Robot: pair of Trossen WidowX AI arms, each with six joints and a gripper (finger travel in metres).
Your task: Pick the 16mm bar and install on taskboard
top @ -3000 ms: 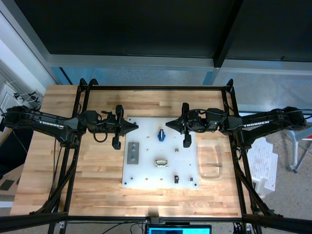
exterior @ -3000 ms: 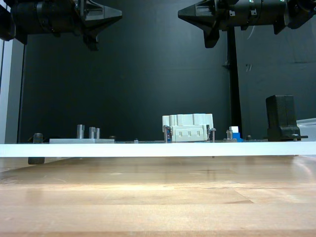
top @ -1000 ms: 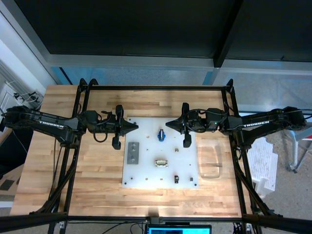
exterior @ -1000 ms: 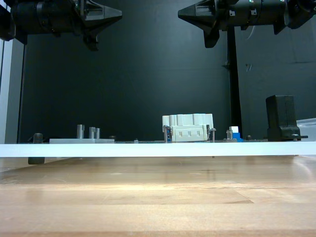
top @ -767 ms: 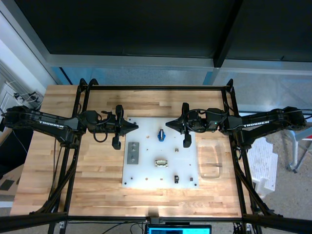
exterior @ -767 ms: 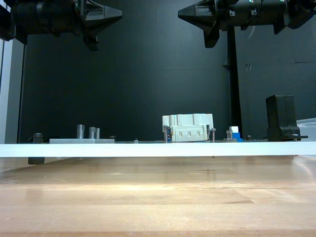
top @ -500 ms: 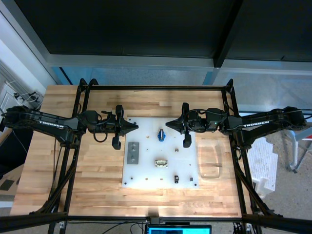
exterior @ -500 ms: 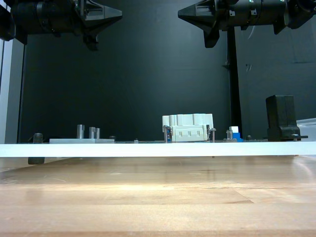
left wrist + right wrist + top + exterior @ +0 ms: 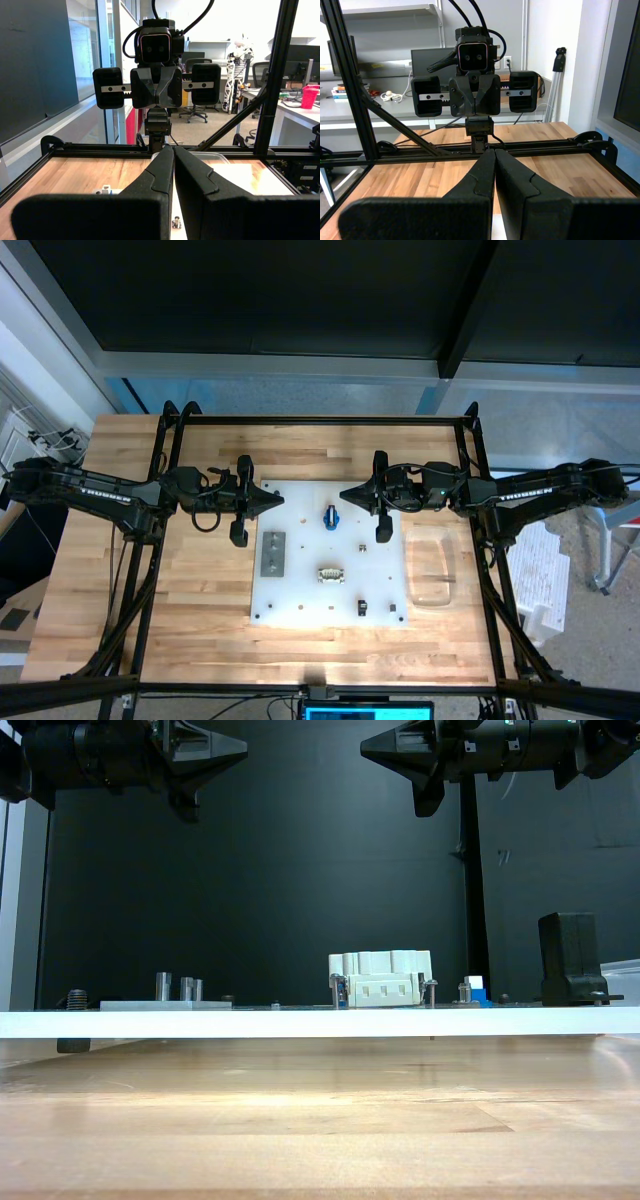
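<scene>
- Your wooden table (image 9: 200, 640) sat inside a black frame (image 9: 320, 421).
- You had a clear plastic tray (image 9: 431, 602) lying on the wood, over on the right.
- A lit screen (image 9: 367, 710) glowed at your near edge.

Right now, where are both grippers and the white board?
taskboard (image 9: 300, 545): high view, bare white part.
left gripper (image 9: 279, 498): high view, shut fingertips, above taskboard.
right gripper (image 9: 343, 496): high view, shut fingertips, above taskboard.

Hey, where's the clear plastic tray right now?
In the high view, the clear tray lies on the table just right of the taskboard. The left gripper and right gripper, both shut, hover over the board's far part.
</scene>
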